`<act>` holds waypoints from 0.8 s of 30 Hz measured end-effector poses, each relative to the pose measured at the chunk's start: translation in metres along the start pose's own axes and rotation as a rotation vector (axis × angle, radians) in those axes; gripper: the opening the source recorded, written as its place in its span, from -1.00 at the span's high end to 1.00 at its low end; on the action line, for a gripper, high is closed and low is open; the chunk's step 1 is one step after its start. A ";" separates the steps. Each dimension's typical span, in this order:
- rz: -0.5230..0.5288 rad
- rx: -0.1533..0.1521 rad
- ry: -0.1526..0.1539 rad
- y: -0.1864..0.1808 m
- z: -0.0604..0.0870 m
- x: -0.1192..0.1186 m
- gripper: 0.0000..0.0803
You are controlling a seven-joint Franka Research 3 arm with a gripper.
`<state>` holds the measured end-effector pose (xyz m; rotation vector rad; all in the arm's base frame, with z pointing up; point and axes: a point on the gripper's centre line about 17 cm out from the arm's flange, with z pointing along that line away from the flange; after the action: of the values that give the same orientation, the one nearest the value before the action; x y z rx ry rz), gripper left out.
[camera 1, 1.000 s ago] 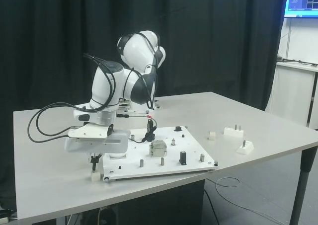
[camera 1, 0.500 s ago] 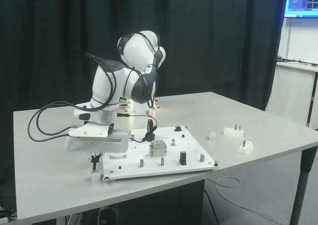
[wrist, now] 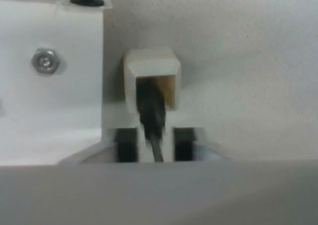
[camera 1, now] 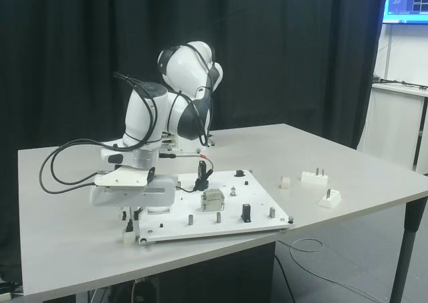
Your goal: Place USB.
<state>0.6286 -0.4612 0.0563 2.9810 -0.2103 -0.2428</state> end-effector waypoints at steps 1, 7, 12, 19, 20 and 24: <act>-0.004 0.001 0.000 0.000 0.001 0.000 0.34; -0.024 0.001 -0.001 0.000 0.002 0.000 -0.43; -0.028 -0.004 0.007 0.001 0.001 0.002 -0.43; -0.032 -0.021 0.027 0.005 -0.010 0.008 -0.87; -0.032 -0.024 0.031 0.006 -0.013 0.009 -0.87; -0.034 -0.033 0.043 0.008 -0.024 0.012 -0.97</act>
<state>0.6435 -0.4678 0.0793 2.9560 -0.1497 -0.1835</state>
